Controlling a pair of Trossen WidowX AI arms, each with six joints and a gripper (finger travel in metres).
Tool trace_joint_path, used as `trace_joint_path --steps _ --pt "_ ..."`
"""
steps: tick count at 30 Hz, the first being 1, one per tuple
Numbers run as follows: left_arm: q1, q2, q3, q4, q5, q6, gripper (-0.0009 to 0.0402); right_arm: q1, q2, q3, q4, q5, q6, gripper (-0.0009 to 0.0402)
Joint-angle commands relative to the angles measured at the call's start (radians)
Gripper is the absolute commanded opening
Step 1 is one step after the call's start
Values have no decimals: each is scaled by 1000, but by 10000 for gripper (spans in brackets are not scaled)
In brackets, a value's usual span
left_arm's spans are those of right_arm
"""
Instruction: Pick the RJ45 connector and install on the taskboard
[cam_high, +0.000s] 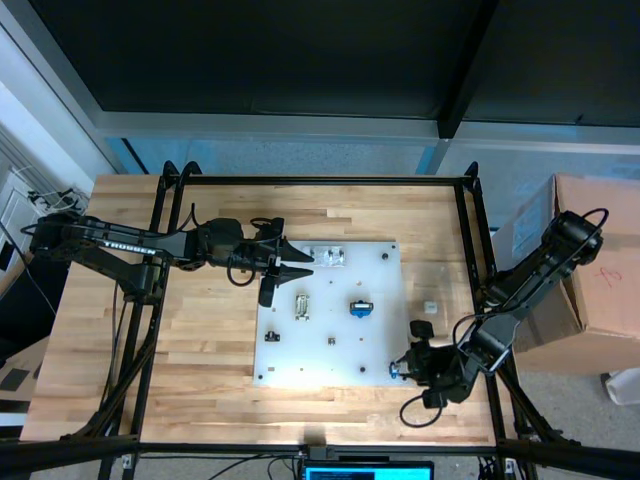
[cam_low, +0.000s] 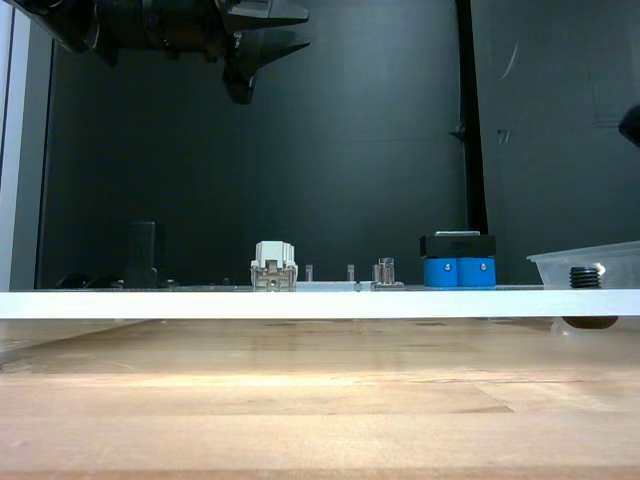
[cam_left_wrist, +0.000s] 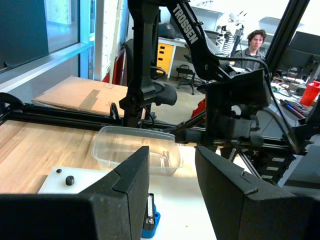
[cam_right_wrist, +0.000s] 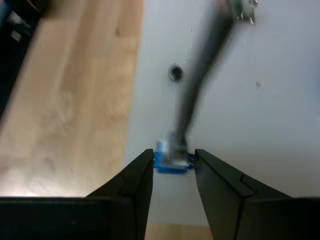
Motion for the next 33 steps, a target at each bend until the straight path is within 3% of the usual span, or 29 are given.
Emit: trace_joint_path --steps 1,6,10,20,29,33 --pt "0 0 0 0 0 0 122 -2 -25 32 -55 13 -1 124" --pt "0 0 0 0 0 0 122 -18 -64 101 -227 -63 2 121" --pt "0 0 0 0 0 0 122 -26 -79 137 -303 -93 2 122" --pt "0 3 0 0 0 1 122 -67 -114 145 -334 -108 -10 121" --pt "0 3 0 0 0 0 122 -301 -311 145 -304 -84 -198 121" --pt "0 3 0 0 0 0 122 -458 -388 145 -256 -135 -321 121"
